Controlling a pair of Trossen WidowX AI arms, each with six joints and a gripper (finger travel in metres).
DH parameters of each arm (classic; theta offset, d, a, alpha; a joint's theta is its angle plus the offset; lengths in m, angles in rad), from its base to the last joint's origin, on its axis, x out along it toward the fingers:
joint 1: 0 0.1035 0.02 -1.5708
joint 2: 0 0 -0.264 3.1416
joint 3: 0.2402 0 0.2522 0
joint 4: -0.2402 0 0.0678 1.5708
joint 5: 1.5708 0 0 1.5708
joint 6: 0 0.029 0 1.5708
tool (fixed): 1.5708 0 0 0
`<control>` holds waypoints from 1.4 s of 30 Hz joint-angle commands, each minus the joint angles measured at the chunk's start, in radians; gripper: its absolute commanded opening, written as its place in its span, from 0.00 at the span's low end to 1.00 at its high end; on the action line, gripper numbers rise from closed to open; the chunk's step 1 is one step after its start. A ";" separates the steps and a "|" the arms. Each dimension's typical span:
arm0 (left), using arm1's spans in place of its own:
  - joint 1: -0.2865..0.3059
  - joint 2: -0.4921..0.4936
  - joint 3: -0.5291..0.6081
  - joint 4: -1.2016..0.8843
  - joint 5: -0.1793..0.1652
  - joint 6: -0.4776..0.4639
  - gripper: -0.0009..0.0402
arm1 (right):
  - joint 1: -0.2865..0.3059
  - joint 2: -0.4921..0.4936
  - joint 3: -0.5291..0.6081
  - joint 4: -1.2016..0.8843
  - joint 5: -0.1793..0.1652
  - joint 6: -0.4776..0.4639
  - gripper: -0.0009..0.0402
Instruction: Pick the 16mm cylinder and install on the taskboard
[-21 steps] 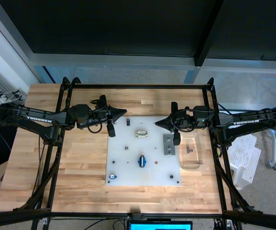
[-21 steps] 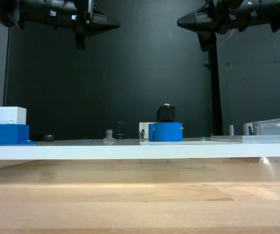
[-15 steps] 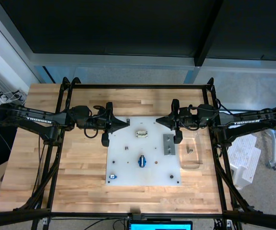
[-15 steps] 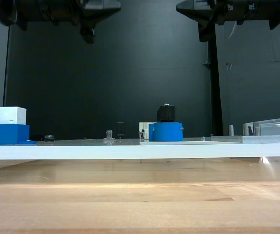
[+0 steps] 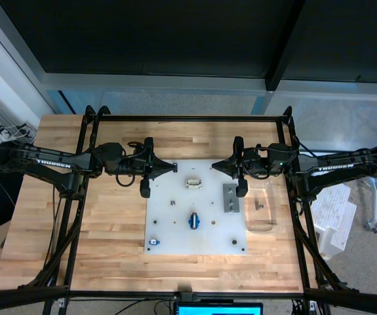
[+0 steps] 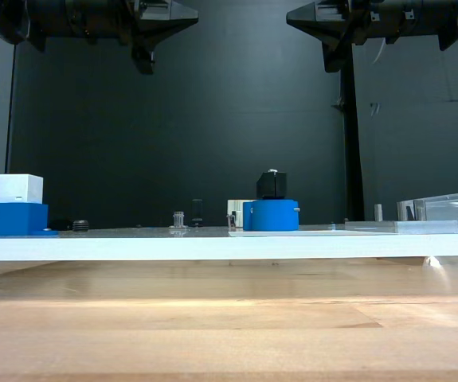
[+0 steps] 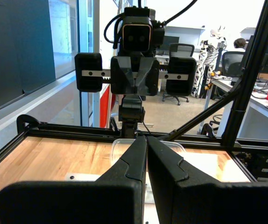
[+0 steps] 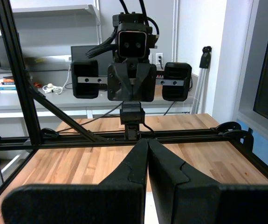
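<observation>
The taskboard [image 5: 175, 226] is a white square plate in the middle of the table, carrying a grey metal block [image 5: 231, 197], a beige connector [image 5: 191, 182] and a blue fitting [image 5: 193, 221]. A tiny grey peg, apparently the 16mm cylinder [image 5: 258, 205], lies inside the clear tray [image 5: 270, 220] right of the board. My left gripper [image 5: 174, 168] hovers shut and empty high over the board's far left corner. My right gripper [image 5: 214, 167] hovers shut and empty over the far edge, facing it. In the wrist views both pairs of fingers [image 7: 138, 154] [image 8: 140, 154] are pressed together.
A black frame [image 5: 188, 119] runs around the table. A small blue-and-white piece [image 5: 153, 242] stands on the board's near left corner, with a black knob [image 5: 234, 242] near the right one. Bare wood lies left of and in front of the board.
Both grippers have rolled at the wrist and risen slightly. The left tip has shifted a little toward the near side. Nothing on the board or in the tray has moved.
</observation>
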 commanded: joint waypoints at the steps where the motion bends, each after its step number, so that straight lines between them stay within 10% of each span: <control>1: 0.001 0.000 0.000 0.008 0.000 0.000 0.02 | 0.001 -0.003 0.015 -0.022 -0.004 0.003 0.02; 21: 0.000 0.002 0.000 -0.026 0.001 0.000 0.02 | 0.064 -0.026 0.349 -1.130 0.002 0.076 0.02; 42: 0.001 0.002 0.000 -0.027 0.000 0.000 0.02 | 0.235 -0.026 0.389 -1.631 0.027 0.238 0.02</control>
